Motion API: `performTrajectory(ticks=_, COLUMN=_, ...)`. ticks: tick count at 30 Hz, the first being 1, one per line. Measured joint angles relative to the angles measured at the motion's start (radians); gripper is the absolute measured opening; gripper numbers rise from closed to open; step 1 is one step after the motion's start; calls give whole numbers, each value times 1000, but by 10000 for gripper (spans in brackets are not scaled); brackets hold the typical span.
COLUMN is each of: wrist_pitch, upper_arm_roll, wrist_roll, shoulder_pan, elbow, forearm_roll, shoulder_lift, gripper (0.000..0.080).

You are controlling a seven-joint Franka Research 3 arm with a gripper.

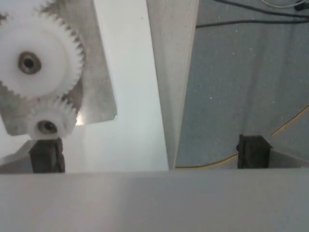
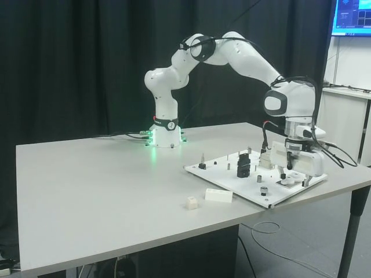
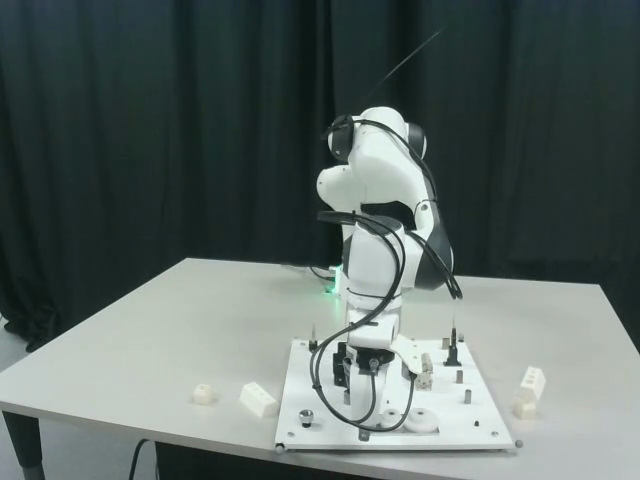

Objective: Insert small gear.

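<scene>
Grey worktop (image 2: 87, 179) carries the white board (image 2: 220, 174) at its corner nearest the first room camera. The white arm (image 2: 243, 58) reaches down over the board's outer end. A metal plate (image 1: 96, 92) there holds the large gear (image 1: 36, 53). The small gear (image 1: 48, 123) sits on its own peg at the plate's edge, teeth meeting the large gear's.

Hand (image 1: 149, 154) spread wide, gripping nothing; one fingertip (image 1: 47, 154) just beside the small gear, the other off past the board's edge.

Risks, judged: a lift or sideways drift could catch the gear with that near fingertip and tip it off its peg. A half-seated gear would bind against its neighbour.
</scene>
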Motion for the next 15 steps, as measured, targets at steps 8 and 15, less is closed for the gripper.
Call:
performTrajectory(ticks=8, wrist_pitch=0, upper_arm_roll=0, wrist_roll=0, shoulder_pan=1, elbow=0, forearm_roll=-9, shoulder_lift=0, gripper=800)
performTrajectory(ticks=15, wrist_pitch=-1, upper_arm_roll=0, wrist_roll=0, shoulder_pan=2, elbow=0, forearm_roll=-20, shoulder_lift=3, gripper=800)
